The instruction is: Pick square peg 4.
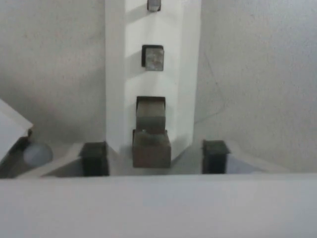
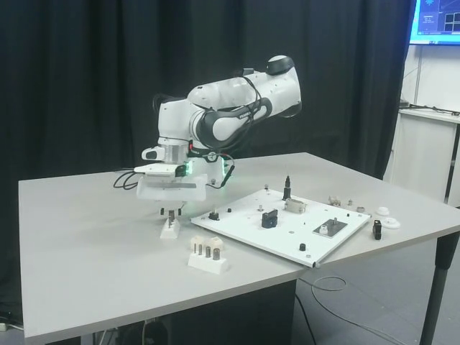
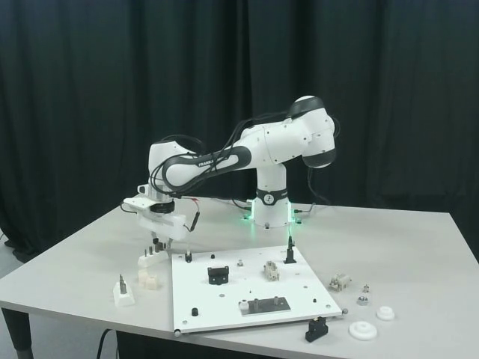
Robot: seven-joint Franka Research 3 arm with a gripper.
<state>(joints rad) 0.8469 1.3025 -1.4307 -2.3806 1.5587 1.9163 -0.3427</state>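
Two black fingers [image 1: 94,158] stand parted on either side of a narrow white peg holder [image 1: 183,74] in the wrist view, and the gripper [image 1: 154,159] has nothing in its hold — a square grey peg [image 1: 151,148] sits between them, touching neither. That nearest peg stands in the holder's row, with a further slot or peg [image 1: 150,115] just behind it and two more pegs [image 1: 152,57] farther along the strip. Which of them is square peg 4 I cannot tell; the one between the fingers is the likeliest.

From the first room view, the white Franka arm [image 2: 230,104] reaches out over the left part of the grey worktop [image 2: 79,230], its hand hanging low over the small white holder [image 2: 170,228]. A second white block with upright pegs [image 2: 208,257] sits nearer the front edge — well clear of the hand. To the right lies a white assembly board [image 2: 244,237] carrying several small black and grey fixtures, and beyond it a few loose parts, among them white round pieces [image 2: 388,221] near the worktop's right edge. A green light glows at the arm's wrist [image 2: 187,169].
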